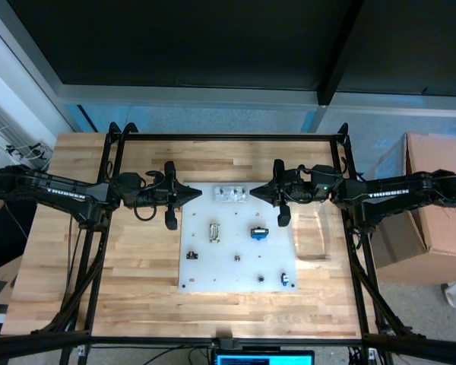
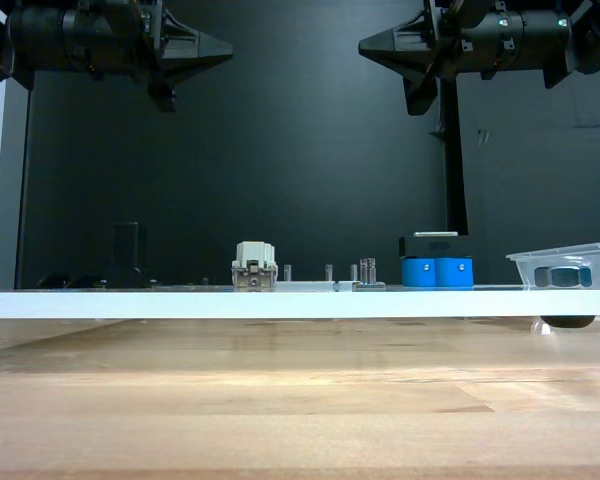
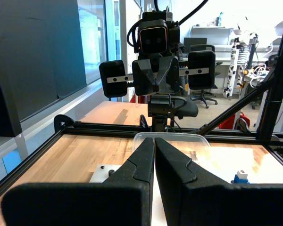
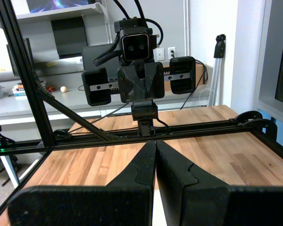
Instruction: Unfasten the M12 nut and place it in the container
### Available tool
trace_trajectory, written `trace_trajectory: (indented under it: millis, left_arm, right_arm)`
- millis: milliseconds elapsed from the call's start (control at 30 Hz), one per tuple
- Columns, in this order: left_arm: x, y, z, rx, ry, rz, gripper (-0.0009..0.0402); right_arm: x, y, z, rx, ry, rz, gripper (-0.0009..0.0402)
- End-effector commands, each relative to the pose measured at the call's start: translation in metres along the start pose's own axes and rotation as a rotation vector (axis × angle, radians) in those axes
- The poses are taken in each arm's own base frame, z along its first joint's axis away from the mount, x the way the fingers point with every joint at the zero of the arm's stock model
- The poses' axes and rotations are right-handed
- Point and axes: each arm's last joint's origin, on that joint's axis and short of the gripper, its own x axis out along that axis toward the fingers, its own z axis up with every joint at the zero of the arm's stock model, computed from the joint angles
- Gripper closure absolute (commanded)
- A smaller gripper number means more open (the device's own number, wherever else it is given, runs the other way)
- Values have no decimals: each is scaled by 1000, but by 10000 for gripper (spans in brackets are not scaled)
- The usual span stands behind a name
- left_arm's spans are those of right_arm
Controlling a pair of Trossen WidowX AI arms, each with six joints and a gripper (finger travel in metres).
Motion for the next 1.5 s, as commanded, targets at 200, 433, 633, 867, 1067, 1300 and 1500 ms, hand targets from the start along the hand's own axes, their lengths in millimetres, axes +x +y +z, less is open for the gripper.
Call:
trace_trajectory:
  millis: [200, 433, 633, 867, 1067, 1300, 1500]
  left_arm:
    - [0, -1, 0, 0, -1, -41, 393]
    - [0, -1, 0, 0, -1, -41, 393]
    - [0, -1, 0, 0, -1, -41, 393]
    - [0, -1, 0, 0, 0, -41, 393]
    - [0, -1, 0, 0, -1, -41, 393]
    - [0, -1, 0, 0, 0, -41, 393]
    - [0, -1, 0, 0, -1, -41, 393]
  right_arm:
    - [0, 0, 0, 0, 0, 0, 393]
    - [0, 0, 0, 0, 0, 0, 393]
    - [0, 0, -1, 2, 6, -1, 393]
    - [0, 1, -1, 1, 12, 1, 393]
    - [1, 3, -2, 14, 47, 7, 394]
    - [2, 33, -3, 8, 317, 90, 394]
    - [-5, 60, -7, 100, 476, 83, 393]
